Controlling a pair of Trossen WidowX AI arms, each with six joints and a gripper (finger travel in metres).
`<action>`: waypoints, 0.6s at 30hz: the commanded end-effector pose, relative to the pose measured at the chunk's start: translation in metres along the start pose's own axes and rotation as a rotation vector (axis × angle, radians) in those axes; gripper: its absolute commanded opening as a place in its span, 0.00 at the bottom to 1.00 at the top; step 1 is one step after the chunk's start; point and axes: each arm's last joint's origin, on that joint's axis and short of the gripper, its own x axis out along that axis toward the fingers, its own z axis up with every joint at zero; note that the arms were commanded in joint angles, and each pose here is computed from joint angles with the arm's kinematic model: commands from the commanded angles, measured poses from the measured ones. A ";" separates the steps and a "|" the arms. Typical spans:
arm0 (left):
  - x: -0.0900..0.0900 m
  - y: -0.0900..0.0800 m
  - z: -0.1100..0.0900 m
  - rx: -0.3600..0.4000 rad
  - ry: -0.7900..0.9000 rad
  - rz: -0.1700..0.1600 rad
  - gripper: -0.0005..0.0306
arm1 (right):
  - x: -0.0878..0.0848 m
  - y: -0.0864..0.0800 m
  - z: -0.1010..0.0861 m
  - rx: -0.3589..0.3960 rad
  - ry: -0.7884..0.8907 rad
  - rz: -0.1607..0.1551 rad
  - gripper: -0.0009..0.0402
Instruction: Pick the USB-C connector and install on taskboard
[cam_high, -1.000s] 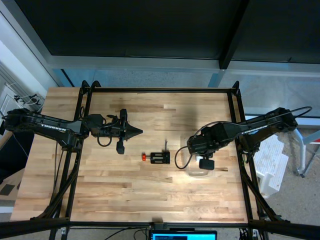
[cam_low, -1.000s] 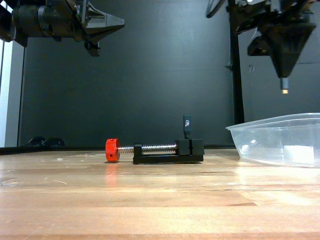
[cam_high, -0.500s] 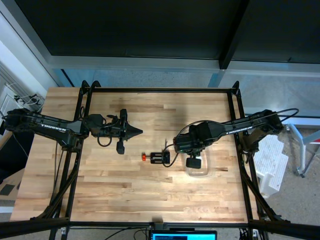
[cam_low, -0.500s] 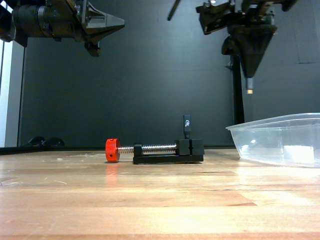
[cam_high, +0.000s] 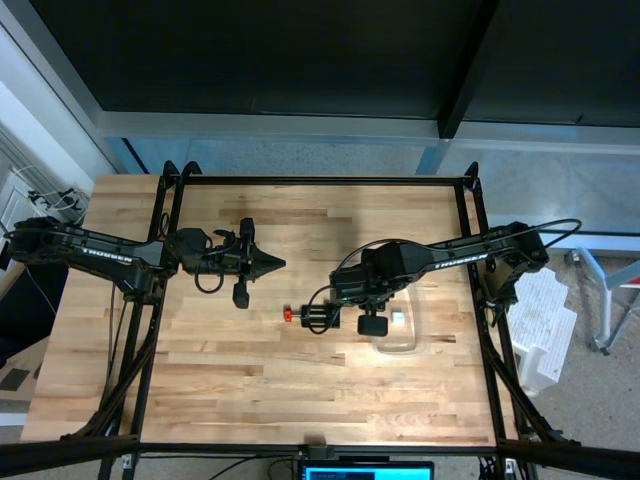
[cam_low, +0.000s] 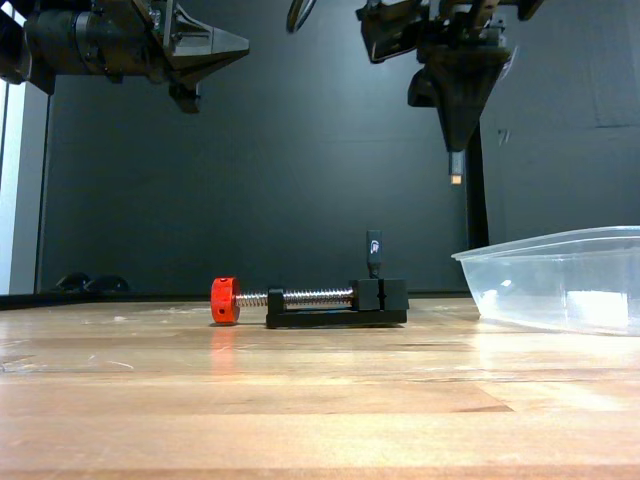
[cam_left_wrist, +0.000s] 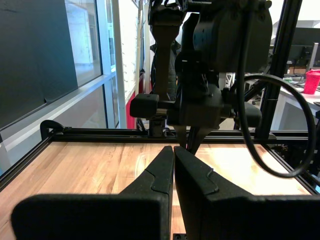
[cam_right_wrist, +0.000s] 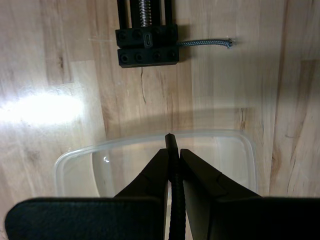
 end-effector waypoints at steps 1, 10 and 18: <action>0.000 0.000 0.000 0.000 0.000 0.000 0.02 | 0.004 0.002 0.009 0.002 -0.002 0.000 0.02; 0.000 0.000 0.000 0.000 0.000 0.000 0.02 | 0.006 0.010 0.036 0.003 -0.014 0.004 0.02; 0.000 0.000 0.000 0.000 0.000 0.000 0.02 | 0.008 0.013 0.051 0.003 0.003 -0.001 0.02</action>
